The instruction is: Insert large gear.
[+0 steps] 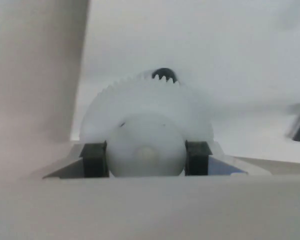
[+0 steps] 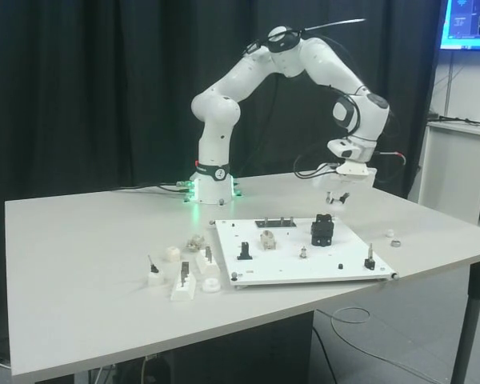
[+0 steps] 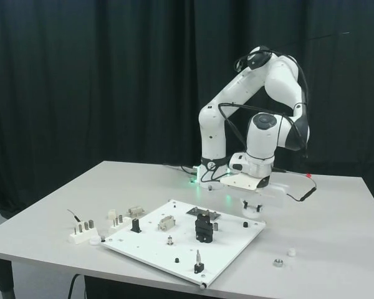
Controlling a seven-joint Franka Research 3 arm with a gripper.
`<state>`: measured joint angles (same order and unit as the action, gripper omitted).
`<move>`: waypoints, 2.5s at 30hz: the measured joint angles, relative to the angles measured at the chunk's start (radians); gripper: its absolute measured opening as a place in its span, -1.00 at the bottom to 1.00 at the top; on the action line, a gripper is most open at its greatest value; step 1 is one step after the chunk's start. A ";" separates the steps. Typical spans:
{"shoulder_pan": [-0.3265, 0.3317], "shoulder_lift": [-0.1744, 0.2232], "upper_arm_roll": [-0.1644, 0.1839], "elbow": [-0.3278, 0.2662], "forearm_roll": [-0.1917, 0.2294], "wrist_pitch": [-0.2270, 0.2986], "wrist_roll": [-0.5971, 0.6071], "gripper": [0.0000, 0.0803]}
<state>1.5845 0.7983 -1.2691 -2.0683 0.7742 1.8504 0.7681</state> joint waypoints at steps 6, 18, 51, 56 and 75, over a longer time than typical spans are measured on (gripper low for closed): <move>0.016 0.013 -0.030 -0.027 0.002 0.000 -0.044 -0.17; 0.048 0.050 -0.098 -0.105 0.036 0.000 -0.197 -0.17; 0.145 0.238 -0.300 -0.325 0.158 -0.075 -0.618 -0.17; 0.147 0.251 -0.311 -0.353 0.173 -0.074 -0.684 -0.17; 0.129 0.320 -0.327 -0.451 0.295 -0.076 -0.888 -0.17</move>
<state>1.7131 1.1187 -1.5965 -2.5191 1.0688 1.7748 -0.1202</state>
